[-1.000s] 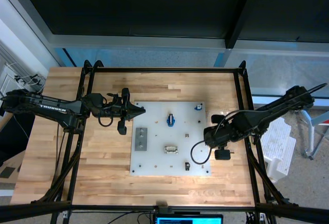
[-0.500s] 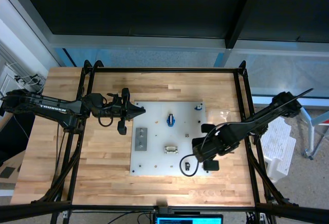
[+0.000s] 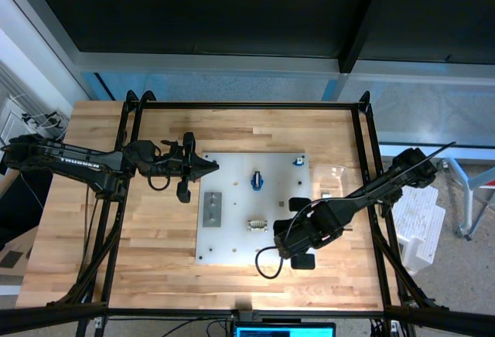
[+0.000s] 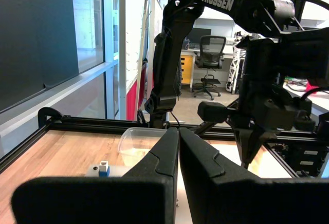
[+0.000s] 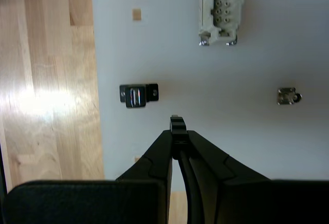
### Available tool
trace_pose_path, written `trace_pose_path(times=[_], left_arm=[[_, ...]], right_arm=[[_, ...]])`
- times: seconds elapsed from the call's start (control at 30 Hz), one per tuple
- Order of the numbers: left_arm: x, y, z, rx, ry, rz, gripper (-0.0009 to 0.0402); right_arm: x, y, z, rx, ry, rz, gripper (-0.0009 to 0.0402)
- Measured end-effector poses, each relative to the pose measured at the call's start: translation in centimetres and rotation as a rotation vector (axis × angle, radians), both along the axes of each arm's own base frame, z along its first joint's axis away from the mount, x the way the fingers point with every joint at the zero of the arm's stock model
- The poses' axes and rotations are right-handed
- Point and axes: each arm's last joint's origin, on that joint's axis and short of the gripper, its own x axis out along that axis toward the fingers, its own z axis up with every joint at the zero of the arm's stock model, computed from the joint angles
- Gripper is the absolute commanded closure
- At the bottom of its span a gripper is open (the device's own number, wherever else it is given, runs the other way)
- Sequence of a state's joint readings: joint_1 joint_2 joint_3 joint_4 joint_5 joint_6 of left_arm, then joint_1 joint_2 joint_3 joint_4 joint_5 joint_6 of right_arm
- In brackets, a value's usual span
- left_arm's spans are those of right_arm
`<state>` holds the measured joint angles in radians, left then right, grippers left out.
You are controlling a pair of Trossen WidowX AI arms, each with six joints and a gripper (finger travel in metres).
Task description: Pick the USB connector and install on taskboard
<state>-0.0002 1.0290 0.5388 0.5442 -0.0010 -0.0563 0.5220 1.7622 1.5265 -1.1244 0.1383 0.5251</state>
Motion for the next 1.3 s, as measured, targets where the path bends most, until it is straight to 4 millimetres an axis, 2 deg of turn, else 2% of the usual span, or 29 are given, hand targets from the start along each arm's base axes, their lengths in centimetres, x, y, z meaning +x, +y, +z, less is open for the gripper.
trace_pose_path(times=[0.7,1.3], left_arm=[[0.0,0.0,0.0,0.0,0.0,0.0,0.0393],[0.0,0.0,0.0,0.0,0.0,0.0,0.0393]], right_arm=[[1.2,2.3,-0.4,0.013,-0.013,0.003,0.0393],[1.3,2.9,-1.1,-0.017,-0.005,0.02,0.0393]])
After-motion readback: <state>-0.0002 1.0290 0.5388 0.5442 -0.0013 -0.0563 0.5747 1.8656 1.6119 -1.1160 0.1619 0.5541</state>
